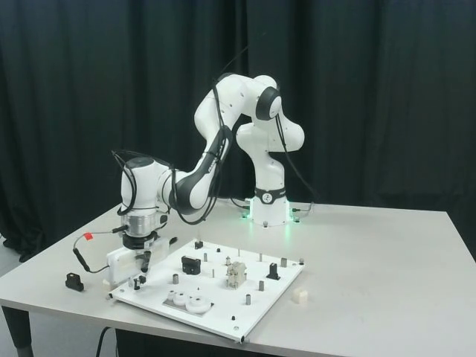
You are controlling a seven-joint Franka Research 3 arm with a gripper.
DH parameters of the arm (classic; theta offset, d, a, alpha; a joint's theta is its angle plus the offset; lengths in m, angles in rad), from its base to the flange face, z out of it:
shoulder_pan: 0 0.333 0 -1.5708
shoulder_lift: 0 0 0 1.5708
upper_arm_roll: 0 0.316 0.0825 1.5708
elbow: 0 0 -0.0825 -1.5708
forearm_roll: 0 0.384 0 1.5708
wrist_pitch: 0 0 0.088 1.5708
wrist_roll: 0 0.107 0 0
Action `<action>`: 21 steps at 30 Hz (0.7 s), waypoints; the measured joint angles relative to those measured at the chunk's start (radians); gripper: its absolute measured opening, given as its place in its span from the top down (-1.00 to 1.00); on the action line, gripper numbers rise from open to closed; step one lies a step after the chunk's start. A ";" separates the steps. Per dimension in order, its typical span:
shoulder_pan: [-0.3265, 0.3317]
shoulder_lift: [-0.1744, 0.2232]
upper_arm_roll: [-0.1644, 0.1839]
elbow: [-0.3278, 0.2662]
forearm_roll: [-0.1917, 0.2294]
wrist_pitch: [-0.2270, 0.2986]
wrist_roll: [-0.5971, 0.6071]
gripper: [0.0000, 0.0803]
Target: Insert bolt 4.
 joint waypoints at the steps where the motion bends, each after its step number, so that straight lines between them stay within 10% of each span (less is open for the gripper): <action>1: 0.000 0.000 0.000 0.000 -0.002 0.000 0.000 0.44; 12: 0.000 0.000 0.000 0.007 -0.035 0.001 -0.028 0.44; 13: 0.000 0.000 0.000 0.010 -0.040 0.000 -0.028 -0.07; 17: -0.003 -0.003 -0.001 0.021 -0.057 -0.007 -0.028 -0.07; 18: -0.004 -0.003 -0.001 0.024 -0.059 -0.010 -0.028 -0.73; 21: -0.007 -0.005 -0.002 0.036 -0.068 -0.022 -0.028 -0.73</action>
